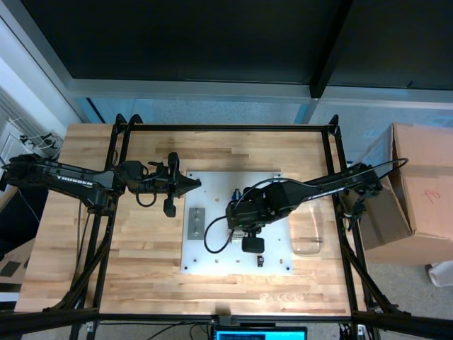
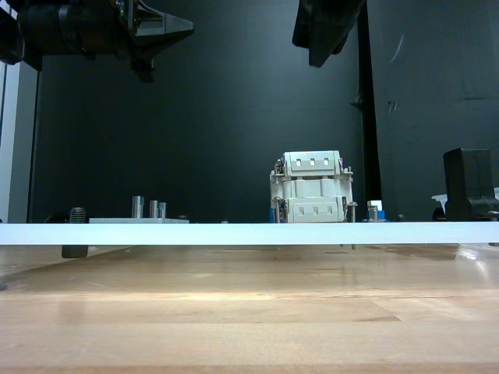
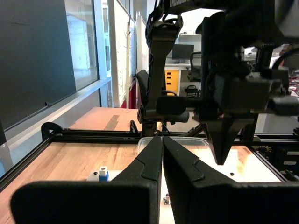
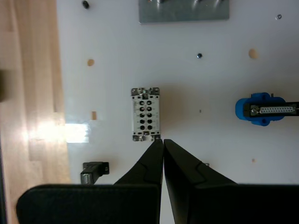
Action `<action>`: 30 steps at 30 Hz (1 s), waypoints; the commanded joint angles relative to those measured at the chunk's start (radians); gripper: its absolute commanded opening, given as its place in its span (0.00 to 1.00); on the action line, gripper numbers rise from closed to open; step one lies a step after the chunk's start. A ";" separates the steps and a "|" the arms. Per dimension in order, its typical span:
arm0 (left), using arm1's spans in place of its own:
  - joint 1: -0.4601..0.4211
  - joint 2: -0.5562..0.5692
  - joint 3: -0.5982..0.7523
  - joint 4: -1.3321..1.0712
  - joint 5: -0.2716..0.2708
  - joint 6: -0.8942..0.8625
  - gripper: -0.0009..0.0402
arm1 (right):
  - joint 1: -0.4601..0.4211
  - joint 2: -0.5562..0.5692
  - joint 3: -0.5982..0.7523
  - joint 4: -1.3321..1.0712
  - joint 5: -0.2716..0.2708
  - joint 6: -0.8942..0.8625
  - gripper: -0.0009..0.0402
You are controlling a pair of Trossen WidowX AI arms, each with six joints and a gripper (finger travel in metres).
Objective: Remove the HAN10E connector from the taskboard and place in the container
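The grey HAN10E connector [image 2: 312, 189] stands upright in its seat on the white taskboard [image 2: 234, 233]. From above, its pin face [image 4: 145, 114] shows just beyond my right gripper [image 4: 162, 141], which is shut on nothing. That gripper [image 2: 316, 56] hangs well above the connector, clear of it. In the high view the right gripper [image 1: 244, 218] covers most of the connector. My left gripper [image 1: 195, 183] hovers at the board's left edge, pointing right, shut and empty [image 3: 162, 138]. The clear container [image 1: 308, 230] sits right of the board.
A metal plate with short pegs [image 1: 195, 222] is bolted on the board's left part. A blue D-sub connector [image 4: 259, 110] and a black block [image 1: 253, 244] also sit on the board. A cardboard box [image 1: 417, 191] stands beyond the table's right edge.
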 commanded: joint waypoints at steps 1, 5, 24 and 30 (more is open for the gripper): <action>0.000 0.000 0.000 0.000 0.000 0.000 0.02 | 0.001 0.020 0.002 -0.002 0.002 0.005 0.13; 0.000 0.000 0.000 0.000 0.000 0.000 0.02 | 0.003 0.053 0.002 -0.003 0.002 0.019 0.32; 0.000 0.000 0.000 0.000 0.000 0.000 0.02 | 0.019 0.222 0.002 0.037 0.000 0.045 0.82; 0.000 0.000 0.000 0.000 0.000 0.000 0.02 | 0.025 0.258 0.002 0.053 -0.018 0.037 0.82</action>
